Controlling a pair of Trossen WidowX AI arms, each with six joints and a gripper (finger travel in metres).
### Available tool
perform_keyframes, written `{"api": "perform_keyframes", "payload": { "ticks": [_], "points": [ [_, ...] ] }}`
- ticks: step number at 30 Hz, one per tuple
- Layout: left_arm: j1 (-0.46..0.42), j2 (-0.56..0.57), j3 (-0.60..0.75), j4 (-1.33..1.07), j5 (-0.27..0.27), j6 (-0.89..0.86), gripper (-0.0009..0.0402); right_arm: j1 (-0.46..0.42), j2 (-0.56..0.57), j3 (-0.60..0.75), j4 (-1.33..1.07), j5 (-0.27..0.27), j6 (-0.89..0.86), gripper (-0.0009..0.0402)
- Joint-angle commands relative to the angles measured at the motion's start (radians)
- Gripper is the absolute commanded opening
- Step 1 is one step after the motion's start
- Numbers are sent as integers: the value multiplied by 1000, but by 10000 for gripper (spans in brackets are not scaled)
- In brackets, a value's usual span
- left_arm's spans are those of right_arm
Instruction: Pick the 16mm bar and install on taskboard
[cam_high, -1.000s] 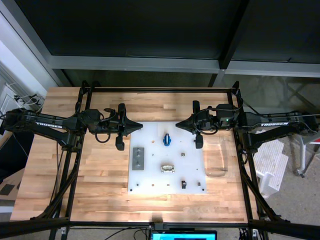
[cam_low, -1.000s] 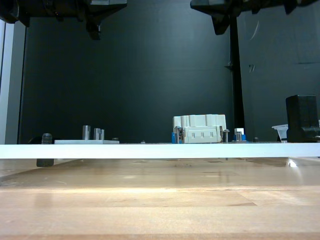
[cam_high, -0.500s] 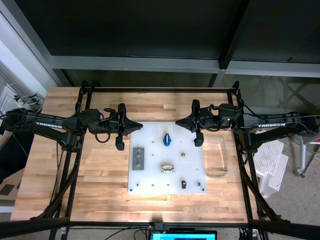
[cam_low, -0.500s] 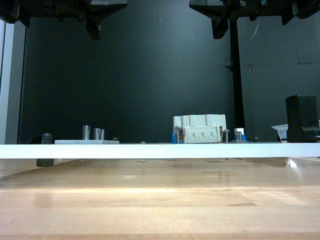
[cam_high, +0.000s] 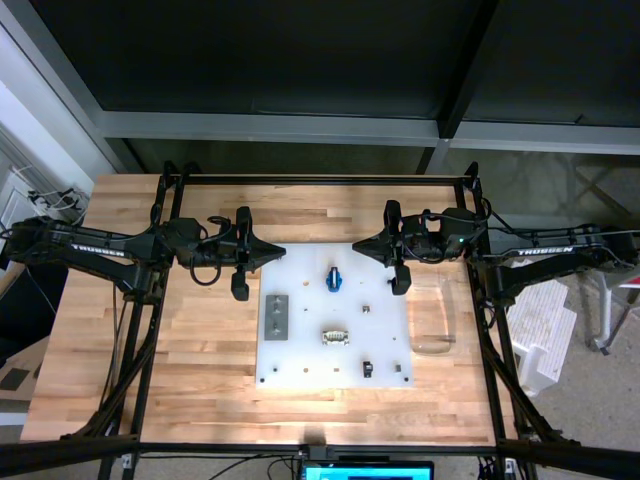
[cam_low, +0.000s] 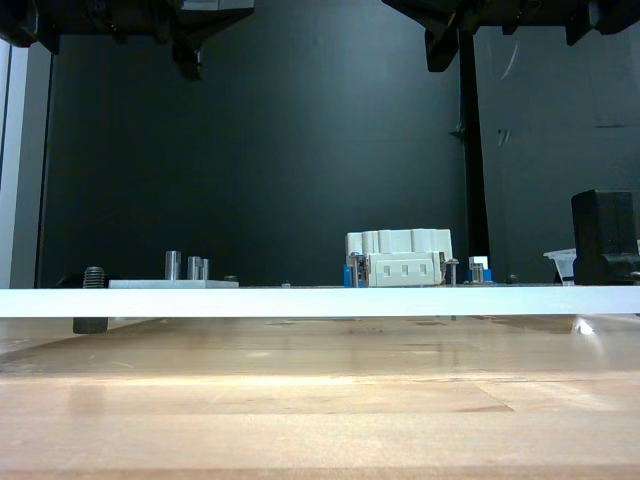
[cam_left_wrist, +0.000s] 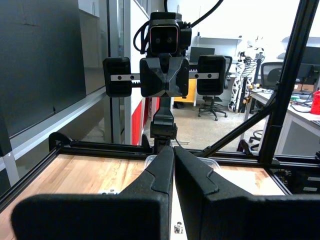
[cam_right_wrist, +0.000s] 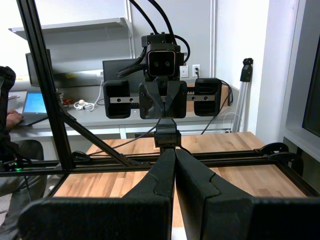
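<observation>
Hovering above the far left corner of the white taskboard (cam_high: 300, 372), the left gripper (cam_high: 282, 254) points inward, its fingers (cam_left_wrist: 161, 172) pressed together with nothing between them. Opposite, the right gripper (cam_high: 356, 247) hangs over the board's far right corner, its fingers (cam_right_wrist: 162, 172) likewise clenched on nothing. Neither holds the 16mm bar; where it lies I cannot tell. Short metal pegs (cam_low: 172, 265) stand upright on a grey block (cam_high: 275, 318), a blue part (cam_high: 333, 279) sits toward the far edge, and a white connector (cam_low: 398, 257) sits near the middle. A clear tray (cam_high: 432, 347) rests beside the board's right edge.
</observation>
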Motion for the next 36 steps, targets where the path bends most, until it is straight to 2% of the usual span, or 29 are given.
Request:
{"api": "perform_keyframes", "payload": {
  "ticks": [1, 36],
  "points": [
    [0, 0, 0, 0, 0, 0, 0, 2, 2, 0, 0, 11, -9, 0],
    [0, 0, 0, 0, 0, 0, 0, 8, 2, -4, -4, 11, -32, 0]
  ]
}}
